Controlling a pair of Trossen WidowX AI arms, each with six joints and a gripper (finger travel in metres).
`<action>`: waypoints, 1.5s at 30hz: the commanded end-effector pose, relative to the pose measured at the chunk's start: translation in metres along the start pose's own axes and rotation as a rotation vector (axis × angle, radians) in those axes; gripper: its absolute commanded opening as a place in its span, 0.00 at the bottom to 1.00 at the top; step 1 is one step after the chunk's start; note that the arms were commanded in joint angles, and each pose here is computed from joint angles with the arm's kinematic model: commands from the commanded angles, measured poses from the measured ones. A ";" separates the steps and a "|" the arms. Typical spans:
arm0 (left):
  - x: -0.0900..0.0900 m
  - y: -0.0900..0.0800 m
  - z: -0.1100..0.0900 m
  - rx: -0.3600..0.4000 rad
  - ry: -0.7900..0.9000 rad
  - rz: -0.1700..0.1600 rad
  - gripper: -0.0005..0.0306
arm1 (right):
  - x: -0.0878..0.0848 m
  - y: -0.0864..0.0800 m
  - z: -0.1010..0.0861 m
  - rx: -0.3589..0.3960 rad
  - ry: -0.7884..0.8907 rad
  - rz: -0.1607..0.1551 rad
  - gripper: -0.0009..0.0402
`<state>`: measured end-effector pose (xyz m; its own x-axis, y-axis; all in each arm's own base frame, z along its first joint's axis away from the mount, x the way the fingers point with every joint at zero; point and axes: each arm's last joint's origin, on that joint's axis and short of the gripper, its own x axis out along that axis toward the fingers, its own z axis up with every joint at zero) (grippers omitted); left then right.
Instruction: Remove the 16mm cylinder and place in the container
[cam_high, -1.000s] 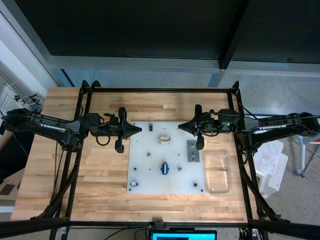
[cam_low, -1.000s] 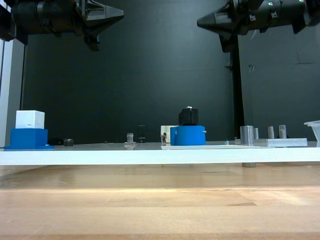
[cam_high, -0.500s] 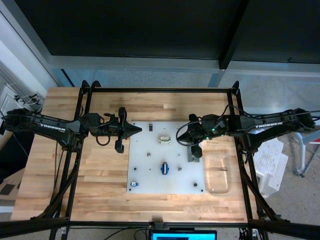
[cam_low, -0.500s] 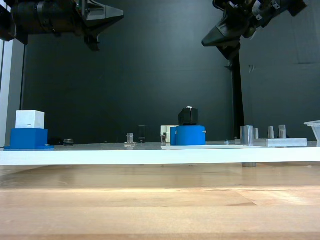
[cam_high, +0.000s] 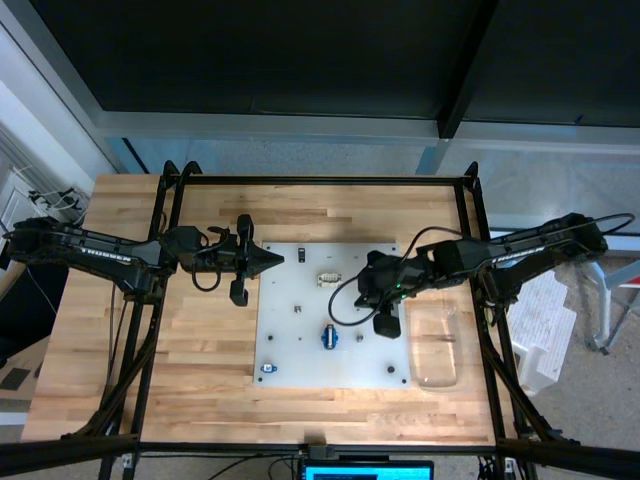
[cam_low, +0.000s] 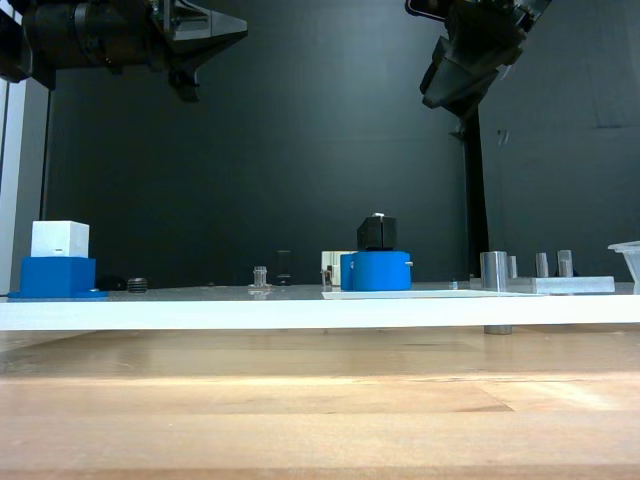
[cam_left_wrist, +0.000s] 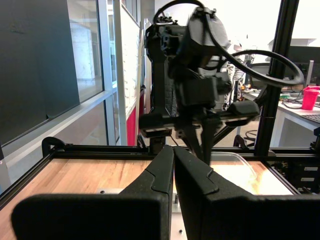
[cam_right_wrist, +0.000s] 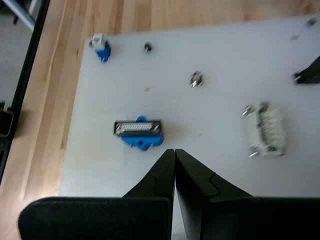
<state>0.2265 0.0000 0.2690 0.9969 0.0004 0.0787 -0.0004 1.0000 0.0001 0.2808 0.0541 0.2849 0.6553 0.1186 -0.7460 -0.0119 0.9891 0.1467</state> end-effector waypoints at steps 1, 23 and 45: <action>0.000 0.000 0.000 0.000 0.000 0.000 0.02 | 0.005 0.006 0.001 0.002 0.025 0.006 0.02; 0.000 0.000 0.000 0.000 0.000 0.000 0.02 | -0.006 0.026 -0.004 0.039 0.123 -0.081 0.35; 0.000 0.000 0.000 0.000 0.000 0.000 0.02 | 0.054 0.034 -0.028 0.037 0.390 -0.159 0.59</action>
<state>0.2265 0.0000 0.2690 0.9969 0.0004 0.0783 -0.0004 1.0000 0.0001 0.2934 0.0950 0.2338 0.3199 -0.0028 -0.9474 0.0959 0.9950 0.0295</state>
